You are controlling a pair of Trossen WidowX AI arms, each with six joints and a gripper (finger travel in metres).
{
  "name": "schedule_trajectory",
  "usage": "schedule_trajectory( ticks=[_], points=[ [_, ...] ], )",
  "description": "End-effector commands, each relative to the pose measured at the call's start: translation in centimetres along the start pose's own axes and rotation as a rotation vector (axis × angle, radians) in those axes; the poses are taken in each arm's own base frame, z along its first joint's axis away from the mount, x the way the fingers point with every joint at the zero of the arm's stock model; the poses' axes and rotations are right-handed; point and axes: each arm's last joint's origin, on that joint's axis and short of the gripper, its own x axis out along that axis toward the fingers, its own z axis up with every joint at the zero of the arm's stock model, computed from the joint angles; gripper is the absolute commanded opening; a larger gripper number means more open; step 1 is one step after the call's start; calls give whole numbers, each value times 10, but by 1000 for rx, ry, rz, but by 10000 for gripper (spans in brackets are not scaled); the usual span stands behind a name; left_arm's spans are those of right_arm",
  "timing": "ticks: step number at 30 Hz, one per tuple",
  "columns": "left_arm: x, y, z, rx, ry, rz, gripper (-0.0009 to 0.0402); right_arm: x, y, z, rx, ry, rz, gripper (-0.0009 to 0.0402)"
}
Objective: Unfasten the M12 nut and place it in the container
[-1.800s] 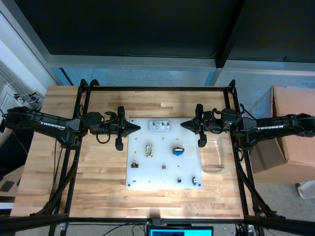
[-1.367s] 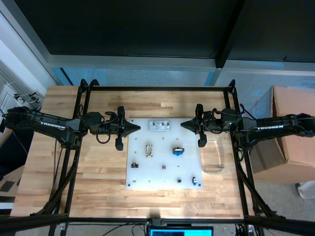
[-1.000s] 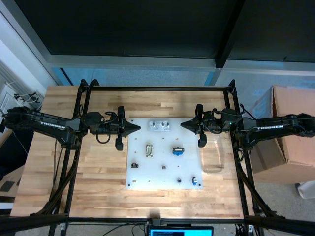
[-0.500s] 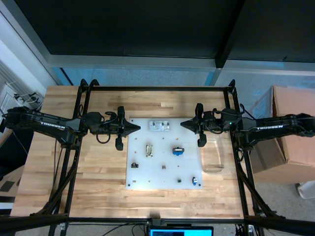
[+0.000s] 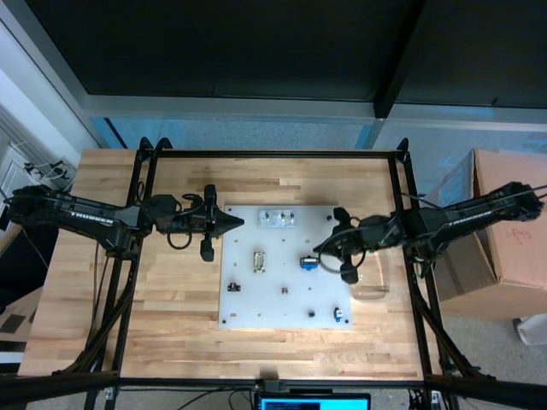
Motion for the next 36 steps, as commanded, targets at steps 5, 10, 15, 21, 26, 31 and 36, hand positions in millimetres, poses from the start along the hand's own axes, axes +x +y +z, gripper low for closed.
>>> schedule_trajectory(
  ticks=[5,10,15,21,26,31,36],
  points=[
    [0,0,0,0,0,0,0,14,33,9,16,205,24,0],
    [0,0,0,0,0,0,0,22,52,18,11,363,8,0],
    [0,0,0,0,0,0,0,31,64,31,65,497,-33,0],
    [0,0,0,0,0,0,0,41,79,49,95,584,5,0],
    [0,0,0,0,0,0,0,44,86,59,137,639,-29,0],
    [0,0,0,0,0,0,0,52,93,61,191,743,-36,0],
    [0,0,0,0,0,0,0,58,97,60,275,796,-28,0]
  ],
)
